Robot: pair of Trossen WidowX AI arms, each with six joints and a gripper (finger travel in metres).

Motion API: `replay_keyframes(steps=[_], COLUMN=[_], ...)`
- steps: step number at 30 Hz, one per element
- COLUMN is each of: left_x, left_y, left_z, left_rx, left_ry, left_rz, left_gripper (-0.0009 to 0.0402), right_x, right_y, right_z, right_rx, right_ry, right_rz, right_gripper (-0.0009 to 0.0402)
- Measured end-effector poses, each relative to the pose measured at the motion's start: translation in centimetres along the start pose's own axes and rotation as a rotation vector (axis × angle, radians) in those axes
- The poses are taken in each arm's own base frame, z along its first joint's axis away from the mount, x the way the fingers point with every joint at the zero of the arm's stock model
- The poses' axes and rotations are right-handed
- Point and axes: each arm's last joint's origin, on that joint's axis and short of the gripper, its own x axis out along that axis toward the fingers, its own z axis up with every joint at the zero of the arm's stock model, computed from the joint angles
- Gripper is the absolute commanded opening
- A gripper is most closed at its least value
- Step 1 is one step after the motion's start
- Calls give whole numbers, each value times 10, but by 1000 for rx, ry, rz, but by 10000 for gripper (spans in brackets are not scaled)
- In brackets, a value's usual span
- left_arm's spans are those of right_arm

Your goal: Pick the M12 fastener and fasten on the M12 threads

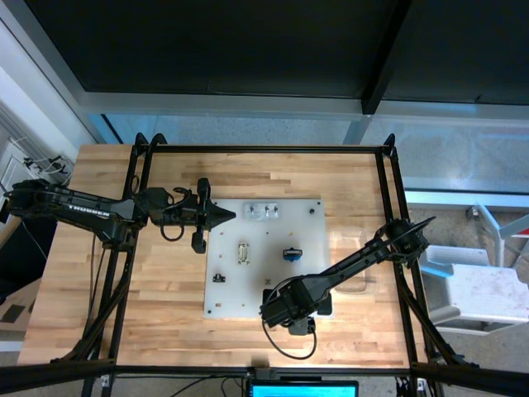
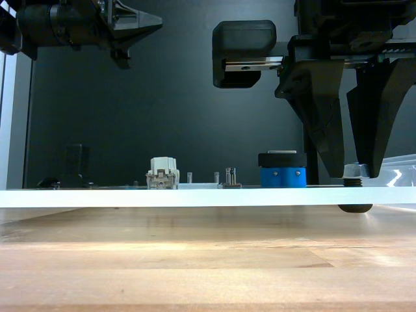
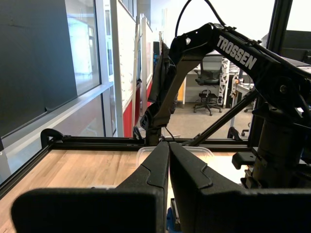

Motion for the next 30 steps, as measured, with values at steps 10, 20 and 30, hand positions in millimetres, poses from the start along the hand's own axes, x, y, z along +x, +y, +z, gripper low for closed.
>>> replay_keyframes(steps=[10, 20, 30], left_x=[0, 0, 0], left_y=[0, 0, 0], left_z=[0, 0, 0], left_rx=[0, 0, 0], left_ry=[0, 0, 0], left_rz=[0, 0, 0], left_gripper=[0, 0, 0], right_x=[1, 1, 1], right_y=[0, -1, -1], right_z=[0, -1, -1], right_rx=[129, 413, 776], right_ry=[0, 0, -1], right_rz=[-2, -1, -2], right_gripper=[2, 2, 2])
